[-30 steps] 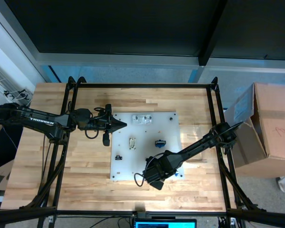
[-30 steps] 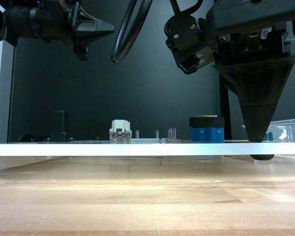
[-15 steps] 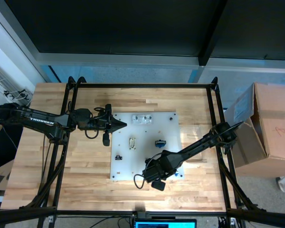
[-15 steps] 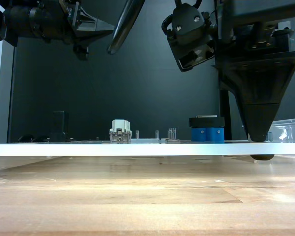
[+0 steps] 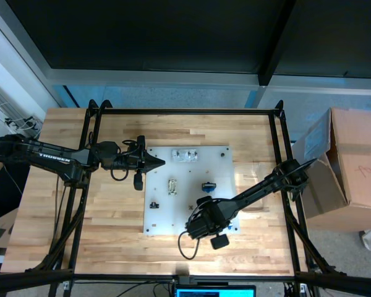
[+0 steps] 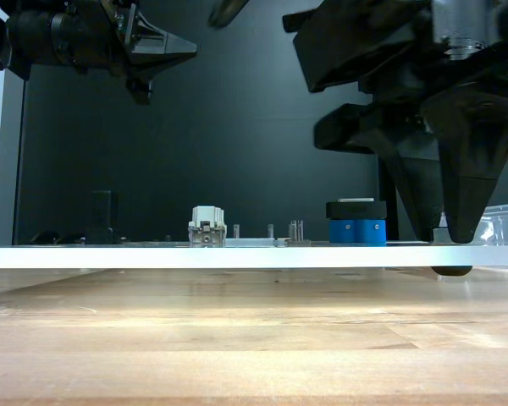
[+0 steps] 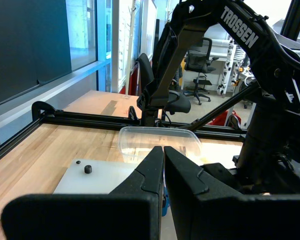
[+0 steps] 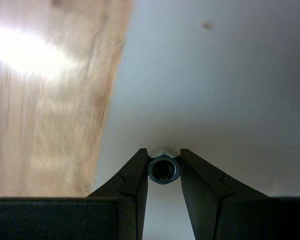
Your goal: Unfasten the M12 nut and place it in the container
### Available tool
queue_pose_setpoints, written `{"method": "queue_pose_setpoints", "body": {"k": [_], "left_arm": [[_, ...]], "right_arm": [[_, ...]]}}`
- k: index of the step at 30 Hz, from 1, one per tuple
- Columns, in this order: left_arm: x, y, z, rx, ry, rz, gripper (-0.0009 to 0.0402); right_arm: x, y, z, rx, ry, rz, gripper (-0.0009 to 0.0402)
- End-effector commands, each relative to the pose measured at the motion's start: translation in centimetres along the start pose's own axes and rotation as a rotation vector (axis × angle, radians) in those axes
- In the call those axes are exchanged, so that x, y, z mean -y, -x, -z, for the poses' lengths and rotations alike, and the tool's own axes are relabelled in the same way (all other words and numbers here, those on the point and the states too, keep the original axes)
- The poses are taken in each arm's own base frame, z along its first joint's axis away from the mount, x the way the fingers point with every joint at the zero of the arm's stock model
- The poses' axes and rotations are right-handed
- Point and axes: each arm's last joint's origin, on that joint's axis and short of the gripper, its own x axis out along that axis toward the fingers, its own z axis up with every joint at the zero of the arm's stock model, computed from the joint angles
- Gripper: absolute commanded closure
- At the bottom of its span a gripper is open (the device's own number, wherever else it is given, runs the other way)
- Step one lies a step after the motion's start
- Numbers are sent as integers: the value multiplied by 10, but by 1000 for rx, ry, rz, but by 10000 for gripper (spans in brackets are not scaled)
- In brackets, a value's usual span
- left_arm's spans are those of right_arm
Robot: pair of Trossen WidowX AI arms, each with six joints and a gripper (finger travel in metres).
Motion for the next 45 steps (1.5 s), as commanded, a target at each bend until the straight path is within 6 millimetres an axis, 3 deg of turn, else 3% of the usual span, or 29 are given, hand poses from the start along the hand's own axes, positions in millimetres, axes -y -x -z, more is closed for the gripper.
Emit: {"method": "queue_pose_setpoints", "body": {"k": [1,10,18,33,40,45], "left_arm": [[0,0,0,1,0,0,393],[0,0,0,0,0,0,393],[0,0,0,0,0,0,393],[0,0,0,0,0,0,393],[0,0,0,0,0,0,393],[0,0,0,0,0,0,393]], "right_arm": [[0,0,0,0,142,1,381],[0,0,0,-1,468,0,381],[-1,0,0,-2,491,0,376],[-6,6,3,-4,484,1,219],[-7,21,9,4,323,7,187],[-6,34,12,35,-104,1,211]]}}
